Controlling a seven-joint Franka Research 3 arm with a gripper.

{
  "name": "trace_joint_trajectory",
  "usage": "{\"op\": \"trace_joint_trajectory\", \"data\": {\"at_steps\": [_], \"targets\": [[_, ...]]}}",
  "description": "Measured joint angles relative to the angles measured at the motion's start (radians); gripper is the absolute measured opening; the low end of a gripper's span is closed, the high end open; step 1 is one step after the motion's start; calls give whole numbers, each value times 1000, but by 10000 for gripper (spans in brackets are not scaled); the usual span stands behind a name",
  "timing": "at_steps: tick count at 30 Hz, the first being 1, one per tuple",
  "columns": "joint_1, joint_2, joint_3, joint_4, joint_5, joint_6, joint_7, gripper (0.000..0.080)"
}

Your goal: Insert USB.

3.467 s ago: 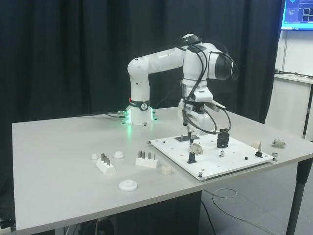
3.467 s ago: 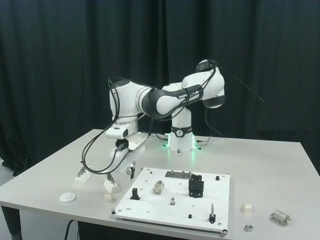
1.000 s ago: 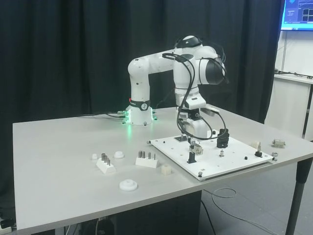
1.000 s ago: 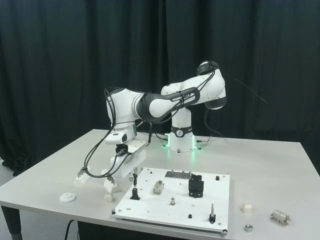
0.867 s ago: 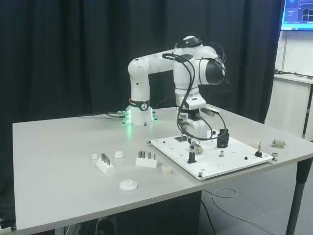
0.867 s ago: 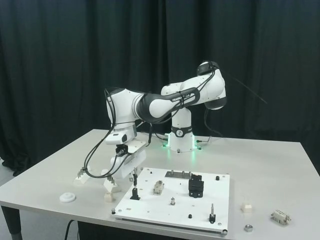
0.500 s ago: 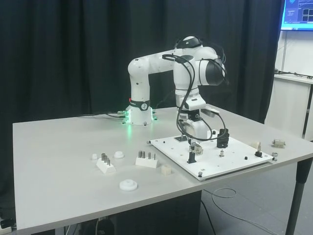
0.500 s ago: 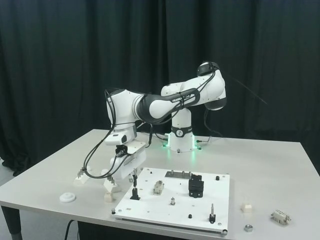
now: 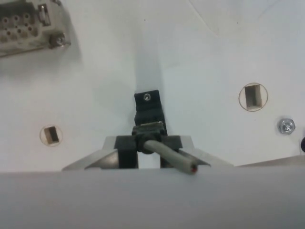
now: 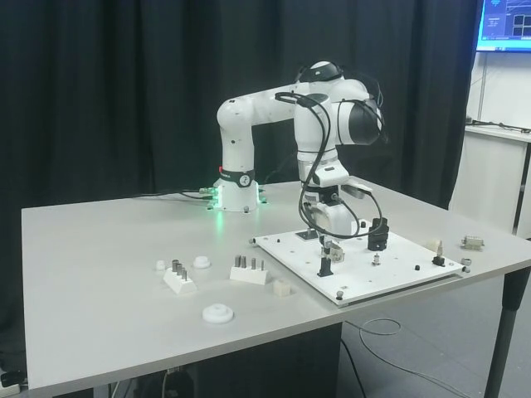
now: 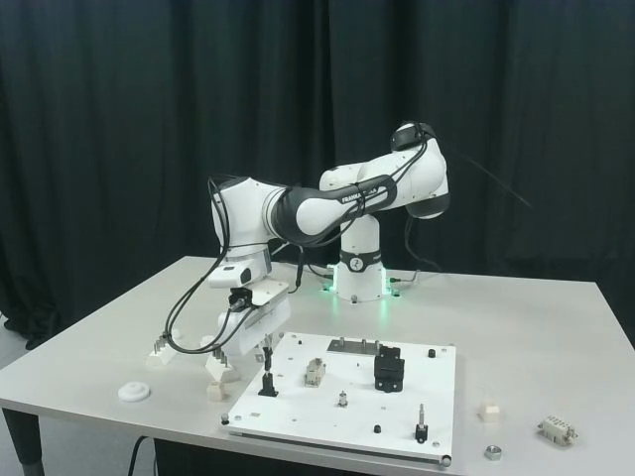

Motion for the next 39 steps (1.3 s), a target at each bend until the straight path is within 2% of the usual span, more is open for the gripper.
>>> {"op": "trace_joint_trajectory", "data": {"at_steps": [25, 39], "targets": [[0, 0, 3, 5, 11, 23, -2, 95], [0, 0, 5, 5, 6, 31, -43, 95]]}}
